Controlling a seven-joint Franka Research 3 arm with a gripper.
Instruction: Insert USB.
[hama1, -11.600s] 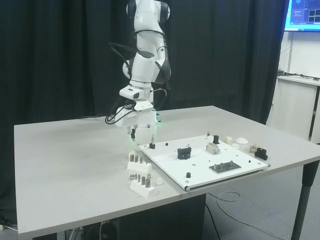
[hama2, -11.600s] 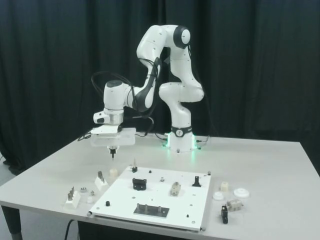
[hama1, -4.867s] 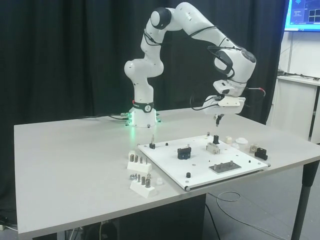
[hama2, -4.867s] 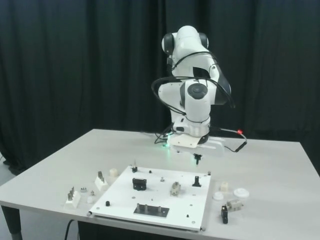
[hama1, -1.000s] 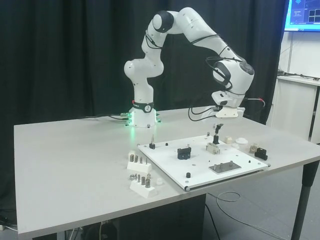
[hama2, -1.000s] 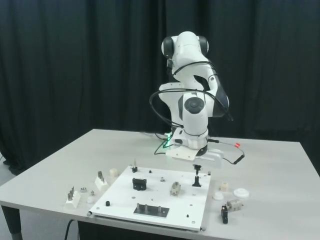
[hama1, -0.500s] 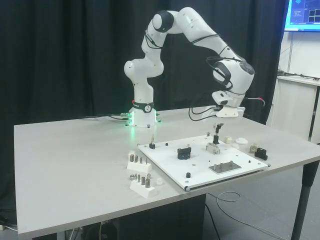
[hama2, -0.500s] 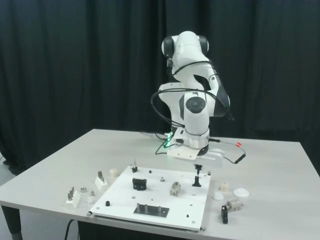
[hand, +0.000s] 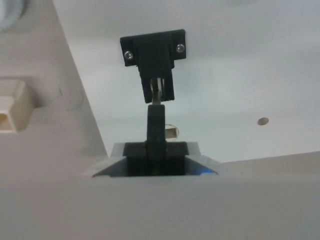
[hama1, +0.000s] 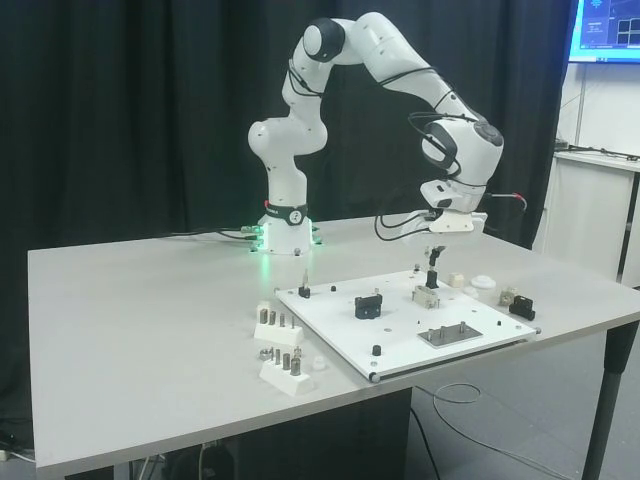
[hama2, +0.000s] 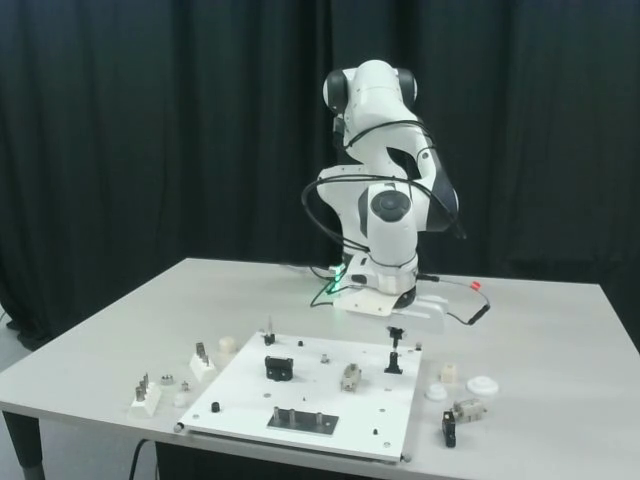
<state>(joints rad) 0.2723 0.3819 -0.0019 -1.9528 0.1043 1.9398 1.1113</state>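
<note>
My gripper (hand: 156, 150) is shut on a black USB plug (hand: 156, 125). The plug's metal tip touches the slot of a black socket block (hand: 150, 52), which is screwed upright onto the white board (hand: 240, 90). How deep the tip sits cannot be told. In the first room view the gripper (hama1: 432, 252) hangs straight above the socket block (hama1: 432, 278) at the board's far right corner. The second room view shows the gripper (hama2: 397, 334) just over the same block (hama2: 393, 363).
The white board (hama1: 330, 310) also carries a black fixture (hama1: 368, 305), a grey plate with pegs (hama1: 457, 333) and a small connector (hama1: 427, 296). White peg holders (hama1: 278, 325) stand left of the board. Loose small parts (hama1: 515, 298) lie to its right.
The arm has swung from the board's left side to its far right corner and come down over the socket block. In the last second the wrist has barely shifted.
</note>
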